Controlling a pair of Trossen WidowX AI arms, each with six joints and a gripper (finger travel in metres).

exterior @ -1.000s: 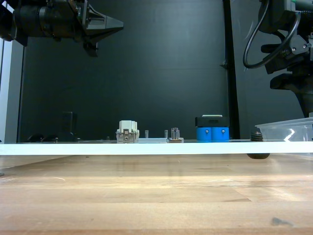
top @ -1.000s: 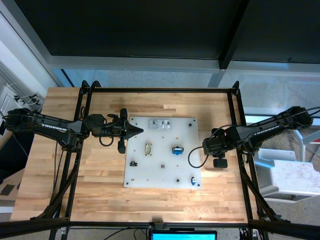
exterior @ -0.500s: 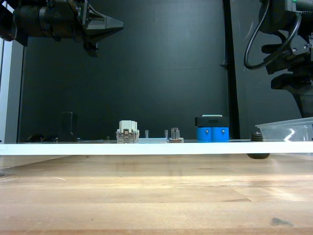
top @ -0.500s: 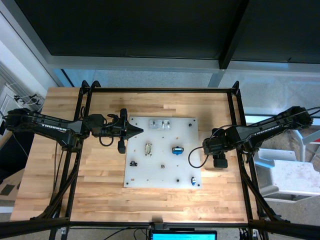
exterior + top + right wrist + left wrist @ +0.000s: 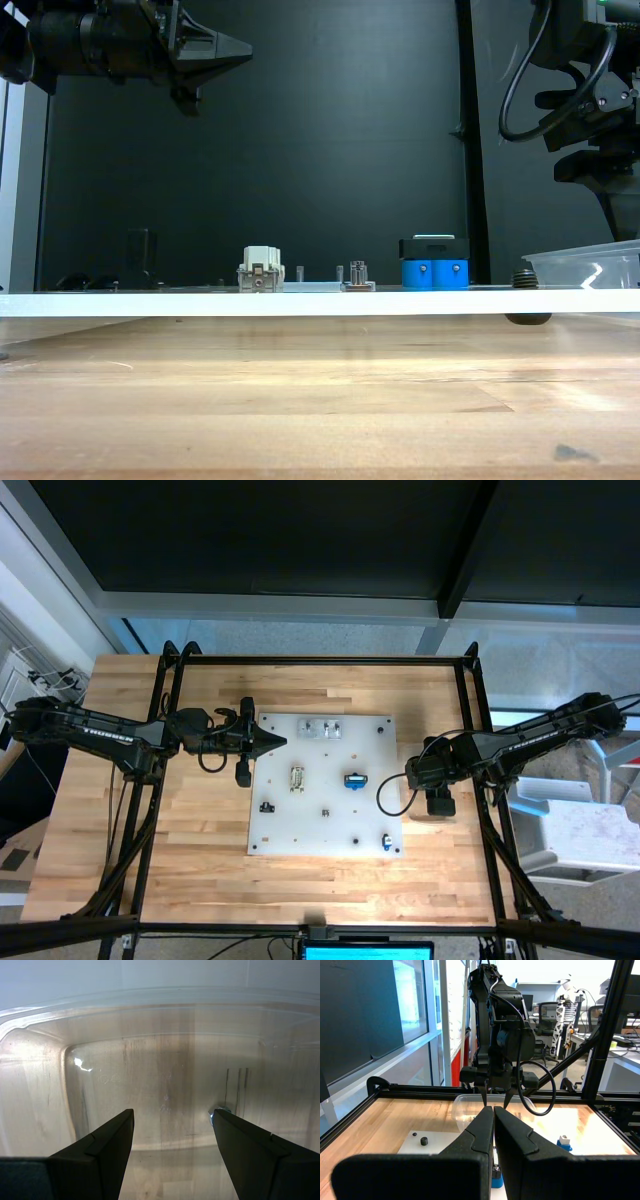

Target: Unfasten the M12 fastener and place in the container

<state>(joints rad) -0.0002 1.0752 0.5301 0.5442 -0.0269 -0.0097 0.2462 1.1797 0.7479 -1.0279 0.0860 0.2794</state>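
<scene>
While left claw (image 5: 283,742) aloft, right (image 5: 173,1111) above container (image 5: 598,272)

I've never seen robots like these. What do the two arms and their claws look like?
Both are slim matte-black jointed arms with white TROSSEN lettering. A black cable loops beside each wrist. The left gripper, at the white board's left edge, ends in two tapered black fingers; the right gripper, above the clear plastic tub, has matching wedge-shaped fingers.

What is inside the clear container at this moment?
A small silver nut lies on the floor of the container, partly hidden by the open right gripper above it. Left gripper, shut, hovers at the board's left edge.
</scene>
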